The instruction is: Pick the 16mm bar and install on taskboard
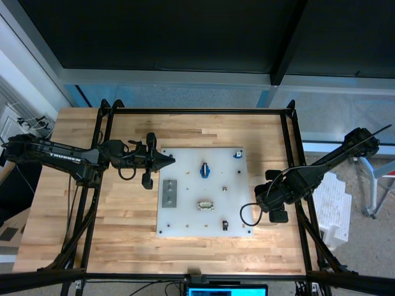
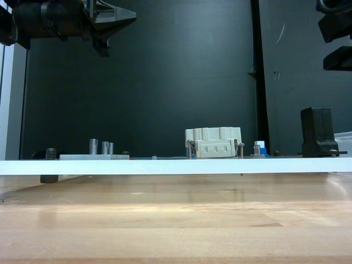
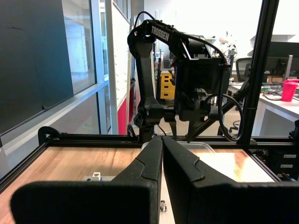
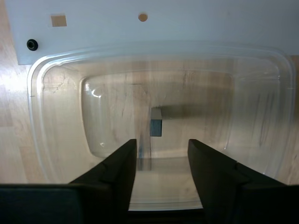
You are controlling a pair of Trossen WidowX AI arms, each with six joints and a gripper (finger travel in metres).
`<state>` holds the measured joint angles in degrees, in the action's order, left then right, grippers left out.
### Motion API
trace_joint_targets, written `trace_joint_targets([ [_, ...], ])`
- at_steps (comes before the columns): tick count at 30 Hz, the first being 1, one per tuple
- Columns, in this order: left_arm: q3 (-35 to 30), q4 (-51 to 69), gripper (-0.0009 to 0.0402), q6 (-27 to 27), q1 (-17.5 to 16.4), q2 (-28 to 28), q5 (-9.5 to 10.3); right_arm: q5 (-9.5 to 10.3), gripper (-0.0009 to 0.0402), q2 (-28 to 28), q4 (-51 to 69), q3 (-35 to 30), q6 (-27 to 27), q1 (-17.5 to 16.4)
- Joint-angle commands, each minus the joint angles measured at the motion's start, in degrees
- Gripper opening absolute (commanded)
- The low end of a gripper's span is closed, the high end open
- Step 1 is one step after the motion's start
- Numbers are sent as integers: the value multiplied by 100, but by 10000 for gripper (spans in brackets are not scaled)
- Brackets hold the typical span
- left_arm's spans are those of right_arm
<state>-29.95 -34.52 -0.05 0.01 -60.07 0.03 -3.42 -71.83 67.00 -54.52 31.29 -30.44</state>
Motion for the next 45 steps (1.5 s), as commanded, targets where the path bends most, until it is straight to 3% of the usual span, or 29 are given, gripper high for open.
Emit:
trace_joint_targets([
  [1,0,0,0,0,-2,-2,-2,-7,189,2,-144,149,0,-42],
  [8,0,0,0,0,0,-2,-2,-92,218,-46,-389,389,-7,-101],
  [39,0,0,0,0,0,-2,-2,-153,215,-372,-1405,1139,-70,-133],
  [45,0,0,0,0,0,-2,-2,-151,191,-372,-1449,1196,-74,-131],
])
